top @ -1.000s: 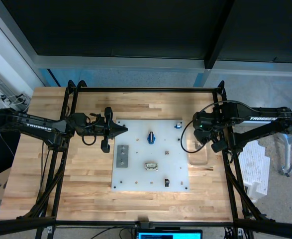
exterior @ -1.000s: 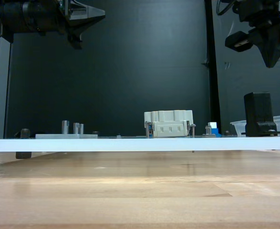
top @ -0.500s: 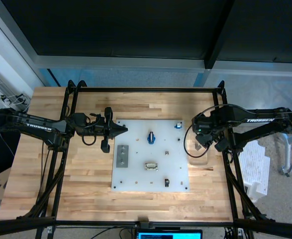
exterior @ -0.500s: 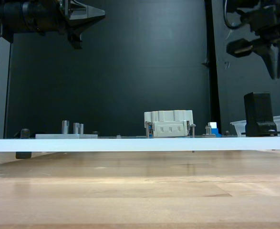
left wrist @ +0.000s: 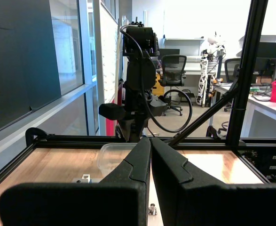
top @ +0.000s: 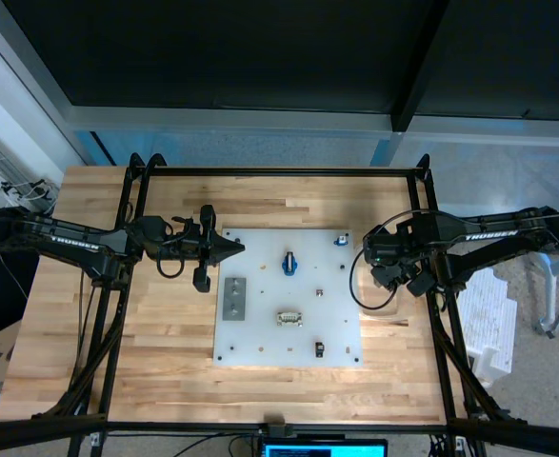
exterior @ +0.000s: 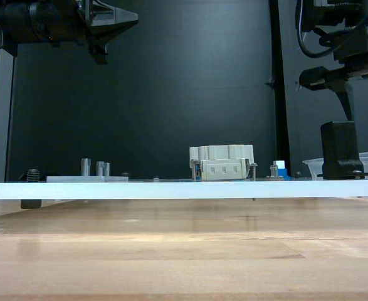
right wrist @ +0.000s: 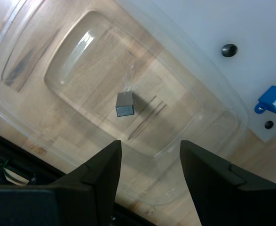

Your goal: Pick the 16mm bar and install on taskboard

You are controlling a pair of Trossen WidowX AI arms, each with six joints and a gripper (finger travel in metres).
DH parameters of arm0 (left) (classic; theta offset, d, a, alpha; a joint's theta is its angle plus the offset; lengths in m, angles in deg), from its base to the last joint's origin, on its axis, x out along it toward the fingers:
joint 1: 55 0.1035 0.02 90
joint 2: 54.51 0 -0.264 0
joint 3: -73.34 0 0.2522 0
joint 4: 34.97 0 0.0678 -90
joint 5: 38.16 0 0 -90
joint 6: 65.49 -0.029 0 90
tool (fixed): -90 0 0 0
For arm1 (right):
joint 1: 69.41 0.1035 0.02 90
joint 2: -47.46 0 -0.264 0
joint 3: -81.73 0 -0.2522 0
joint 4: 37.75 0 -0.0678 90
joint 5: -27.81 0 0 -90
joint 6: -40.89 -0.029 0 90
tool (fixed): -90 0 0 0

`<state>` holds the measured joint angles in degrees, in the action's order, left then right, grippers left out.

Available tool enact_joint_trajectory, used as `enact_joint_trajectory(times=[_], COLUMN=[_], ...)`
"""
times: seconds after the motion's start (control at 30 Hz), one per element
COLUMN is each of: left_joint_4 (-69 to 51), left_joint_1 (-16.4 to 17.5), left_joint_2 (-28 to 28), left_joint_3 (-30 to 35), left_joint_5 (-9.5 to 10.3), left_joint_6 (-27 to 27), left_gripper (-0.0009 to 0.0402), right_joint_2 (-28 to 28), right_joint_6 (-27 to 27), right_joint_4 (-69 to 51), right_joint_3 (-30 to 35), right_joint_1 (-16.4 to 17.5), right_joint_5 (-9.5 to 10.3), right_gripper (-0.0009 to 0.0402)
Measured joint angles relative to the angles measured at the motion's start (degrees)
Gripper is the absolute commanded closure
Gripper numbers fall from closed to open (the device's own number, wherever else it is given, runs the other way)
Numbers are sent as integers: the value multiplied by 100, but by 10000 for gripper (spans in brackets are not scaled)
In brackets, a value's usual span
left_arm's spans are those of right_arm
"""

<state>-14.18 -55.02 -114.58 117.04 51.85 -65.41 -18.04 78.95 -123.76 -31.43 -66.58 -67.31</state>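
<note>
Right hand (right wrist: 149,153) hangs over the tray (right wrist: 34,117), fingers spread wide, gripping nothing. Bar (right wrist: 124,104) lies loose on the tray floor. Tray sits just beside the board (top: 260,328) on the tabletop (top: 146,381). Left hand (top: 233,248) is raised over the board's left edge, fingers pressed together.

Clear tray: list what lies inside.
Only the 16mm bar, at its middle. Open right tool hovers above, covering part of the tray rim; shut left tool hangs by the taskboard.
</note>
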Motion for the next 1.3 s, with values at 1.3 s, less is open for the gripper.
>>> enact_joint_trajectory(times=[1.3], left_joint_4=[-2], left_joint_1=[0], left_joint_2=[0], left_joint_3=[2], left_joint_5=[0], left_joint_6=[0], left_gripper=[393], right_joint_2=[-103], right_joint_6=[-13], right_joint_4=[1412], right_joint_3=[-1296], right_joint_1=[232], right_joint_5=[81], right_gripper=[187])
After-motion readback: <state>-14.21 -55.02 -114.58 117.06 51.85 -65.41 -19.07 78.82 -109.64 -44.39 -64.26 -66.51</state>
